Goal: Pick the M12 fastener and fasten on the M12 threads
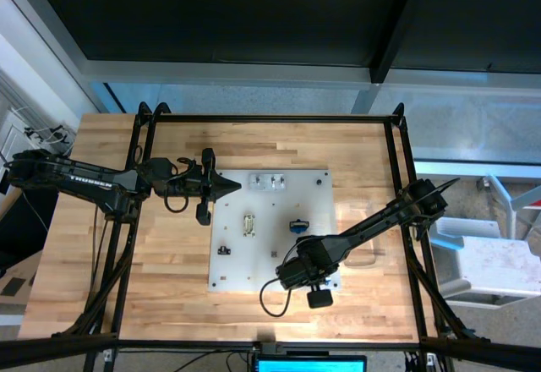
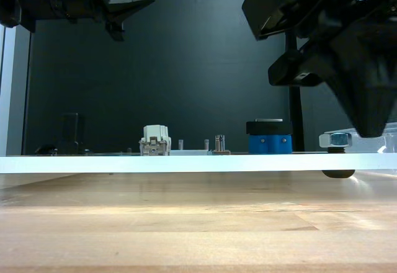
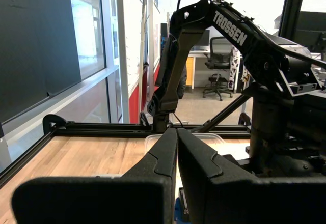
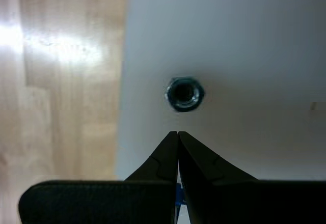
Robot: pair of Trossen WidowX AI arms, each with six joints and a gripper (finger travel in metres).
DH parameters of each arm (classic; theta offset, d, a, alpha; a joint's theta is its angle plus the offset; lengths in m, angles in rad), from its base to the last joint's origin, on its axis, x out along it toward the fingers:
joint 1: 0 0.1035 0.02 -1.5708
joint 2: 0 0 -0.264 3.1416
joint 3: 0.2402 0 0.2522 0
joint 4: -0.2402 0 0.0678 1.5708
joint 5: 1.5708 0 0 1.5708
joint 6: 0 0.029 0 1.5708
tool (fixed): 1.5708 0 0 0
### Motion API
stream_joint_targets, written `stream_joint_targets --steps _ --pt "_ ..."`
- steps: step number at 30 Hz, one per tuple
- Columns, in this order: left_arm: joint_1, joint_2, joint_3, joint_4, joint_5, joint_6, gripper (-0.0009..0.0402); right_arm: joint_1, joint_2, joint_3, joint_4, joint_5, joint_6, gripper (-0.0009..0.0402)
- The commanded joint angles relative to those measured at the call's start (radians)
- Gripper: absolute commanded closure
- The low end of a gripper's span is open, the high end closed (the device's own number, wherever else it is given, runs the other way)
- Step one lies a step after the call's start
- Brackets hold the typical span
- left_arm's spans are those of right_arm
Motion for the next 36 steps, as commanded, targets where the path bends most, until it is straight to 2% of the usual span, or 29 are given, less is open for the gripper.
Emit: stream_joint_targets --steps 1,7,25,26,27,29,30,31,32,36 --pt "0.0 0.0 0.0 0.0 0.0 0.0 0.0393 0.001 -0.005 0.001 0.0 0.076 0.036 0.0393" --pt "0.0 0.0 0.0 0.0 0.0 0.0 0.0393 0.001 -0.005 0.0 0.02 0.13 0.05 0.0393" --pt "0.0 0.0 0.0 0.0 0.0 0.0 0.0393 0.001 -0.004 -0.016 0.058 0.123 0.056 0.0393" --pt "0.0 0.0 0.0 0.0 0.0 0.0 0.0393 0.001 -0.004 -0.018 0.069 0.114 0.056 0.0393" --pt "0.0 0.0 0.0 0.0 0.0 0.0 0.0393 0.001 -0.004 -0.02 0.077 0.077 0.049 0.0393" --pt "0.0 0.0 0.0 0.0 0.0 0.0 0.0393 0.001 -0.004 -0.021 0.066 -0.078 -0.019 0.0393" --pt "0.0 0.0 0.0 0.0 0.0 0.0 0.0393 0.001 -0.005 -0.019 0.051 -0.144 -0.047 0.0393" --pt "0.0 0.0 0.0 0.0 0.0 0.0 0.0393 0.001 -0.007 -0.018 0.037 -0.174 -0.058 0.0393" --pt "0.0 0.0 0.0 0.0 0.0 0.0 0.0393 0.001 -0.01 -0.018 0.03 -0.18 -0.058 0.0393" --pt "0.0 0.0 0.0 0.0 0.0 0.0 0.0393 0.001 -0.02 -0.018 0.021 -0.153 -0.043 0.0393"
